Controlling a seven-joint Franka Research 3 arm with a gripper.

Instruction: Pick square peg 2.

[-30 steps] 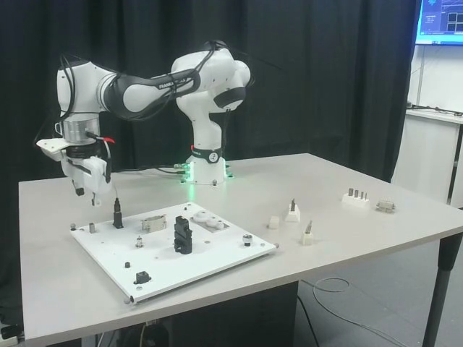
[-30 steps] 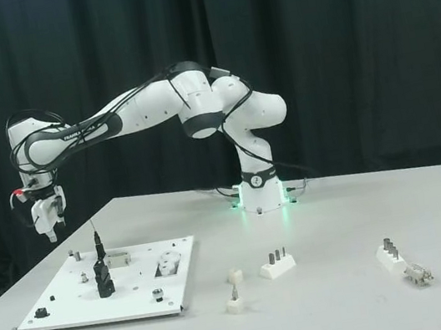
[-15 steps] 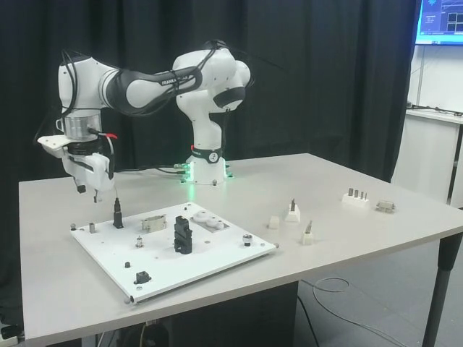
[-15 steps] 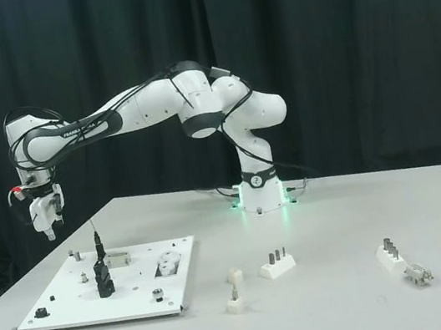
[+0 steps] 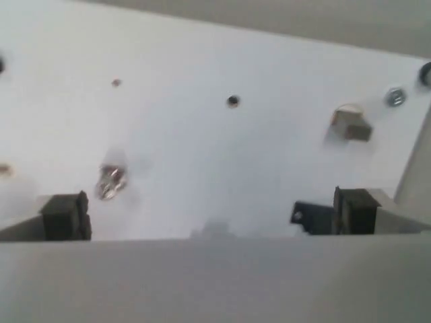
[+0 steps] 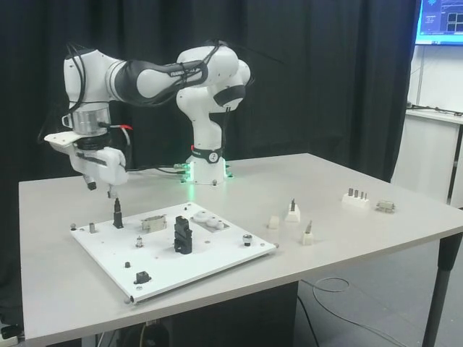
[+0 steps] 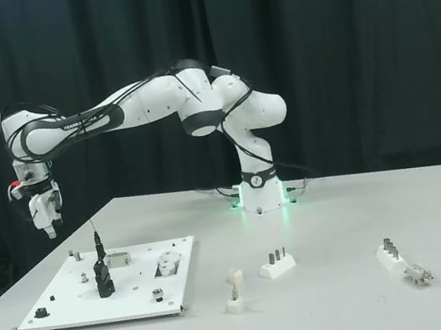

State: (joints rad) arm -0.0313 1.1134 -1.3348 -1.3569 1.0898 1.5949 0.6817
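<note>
Arm: the white Franka arm reaches out over the far corner of the flat white assembly board (image 6: 173, 246) on the grey worktop (image 6: 347, 231).
Gripper: the gripper (image 6: 99, 186) hangs in the air above the board, touching nothing.
Fingers: apart and empty; in the wrist view the black pads (image 5: 65, 215) stand wide with only bare board between them.
Square peg 2: cannot tell which it is; likely among the small grey pegs in white holders (image 6: 292, 211) on the worktop, well apart from the gripper.
Progress: early, I judge; nothing grasped, so travel, descent, closing and lift remain.
</note>
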